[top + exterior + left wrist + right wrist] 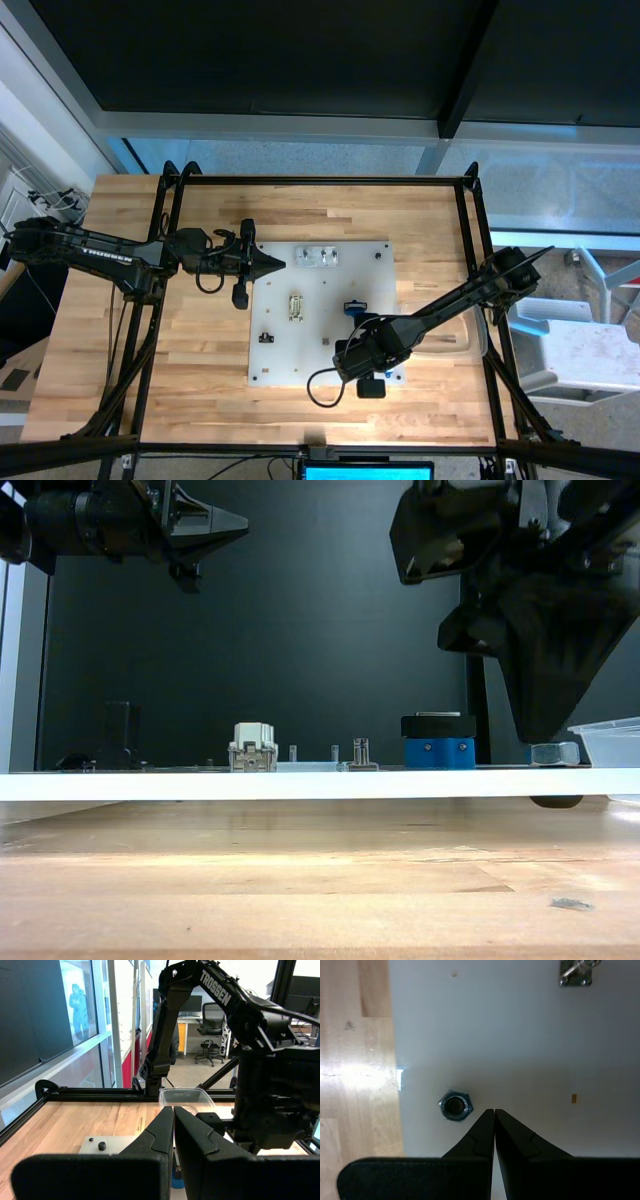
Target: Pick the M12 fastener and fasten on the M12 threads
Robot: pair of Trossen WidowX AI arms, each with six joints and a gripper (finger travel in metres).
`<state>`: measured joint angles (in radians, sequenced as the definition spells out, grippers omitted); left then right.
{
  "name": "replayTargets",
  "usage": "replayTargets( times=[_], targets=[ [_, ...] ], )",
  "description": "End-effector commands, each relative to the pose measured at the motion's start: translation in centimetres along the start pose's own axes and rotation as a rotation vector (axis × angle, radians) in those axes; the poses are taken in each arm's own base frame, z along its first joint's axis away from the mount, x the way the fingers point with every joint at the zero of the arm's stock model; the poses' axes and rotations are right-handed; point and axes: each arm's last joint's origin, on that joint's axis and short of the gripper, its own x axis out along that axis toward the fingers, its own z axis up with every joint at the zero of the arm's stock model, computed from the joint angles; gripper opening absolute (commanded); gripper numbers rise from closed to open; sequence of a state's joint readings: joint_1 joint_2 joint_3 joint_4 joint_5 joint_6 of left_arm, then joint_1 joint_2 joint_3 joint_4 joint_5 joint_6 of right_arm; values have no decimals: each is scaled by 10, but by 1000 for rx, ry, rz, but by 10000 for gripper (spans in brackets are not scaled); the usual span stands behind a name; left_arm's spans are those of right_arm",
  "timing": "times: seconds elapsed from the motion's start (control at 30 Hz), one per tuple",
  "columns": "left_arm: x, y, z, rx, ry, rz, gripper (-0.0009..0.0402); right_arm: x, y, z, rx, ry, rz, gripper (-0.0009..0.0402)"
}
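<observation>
The M12 fastener, a small silver hex nut [455, 1105], sits on the white board [530, 1035] close to its edge. The dark stud of the M12 threads fills the nut's hole, so it is on its stud. My right gripper [494, 1111] is shut and holds nothing, its tips just beside the nut and apart from it. In the low view the nut [555, 752] lies at board level directly under the right gripper [545, 736]. From above, the right gripper [377, 378] hides the nut and stud. My left gripper [277, 265] hangs shut and high over the board's far left edge.
A clear tray [455, 340] lies right of the board, under the right arm. A blue-and-black part [438, 740] stands just left of the nut. A beige connector [252, 748] and small silver posts [360, 752] sit mid-board, with a black post [118, 732] farther left.
</observation>
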<state>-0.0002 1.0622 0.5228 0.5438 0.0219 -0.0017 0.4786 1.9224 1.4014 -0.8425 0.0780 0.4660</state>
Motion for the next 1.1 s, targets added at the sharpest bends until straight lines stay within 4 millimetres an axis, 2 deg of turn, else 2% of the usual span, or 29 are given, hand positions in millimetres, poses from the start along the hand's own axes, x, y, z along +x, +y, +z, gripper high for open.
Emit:
replayTargets(
  times=[0.03, 0.37, 0.57, 0.83, 0.93, 1.1],
  targets=[
    [0, 0, 0, 0, 0, 0, 0, 1, 2, -1, -3, 10, 20, 0],
    [0, 0, 0, 0, 0, 0, 0, -2, 11, -4, -96, 127, 353, 0],
    [0, 0, 0, 0, 0, 0, 0, -9, 9, -4, -85, 104, 322, 0],
    [0, 0, 0, 0, 0, 0, 0, -26, 1, -5, -52, 10, 146, 0],
    [0, 0, 0, 0, 0, 0, 0, -25, -1, -5, -27, -18, 81, 0],
    [0, 0, 0, 0, 0, 0, 0, -12, -1, -4, -2, -13, 27, 0]
  ],
)
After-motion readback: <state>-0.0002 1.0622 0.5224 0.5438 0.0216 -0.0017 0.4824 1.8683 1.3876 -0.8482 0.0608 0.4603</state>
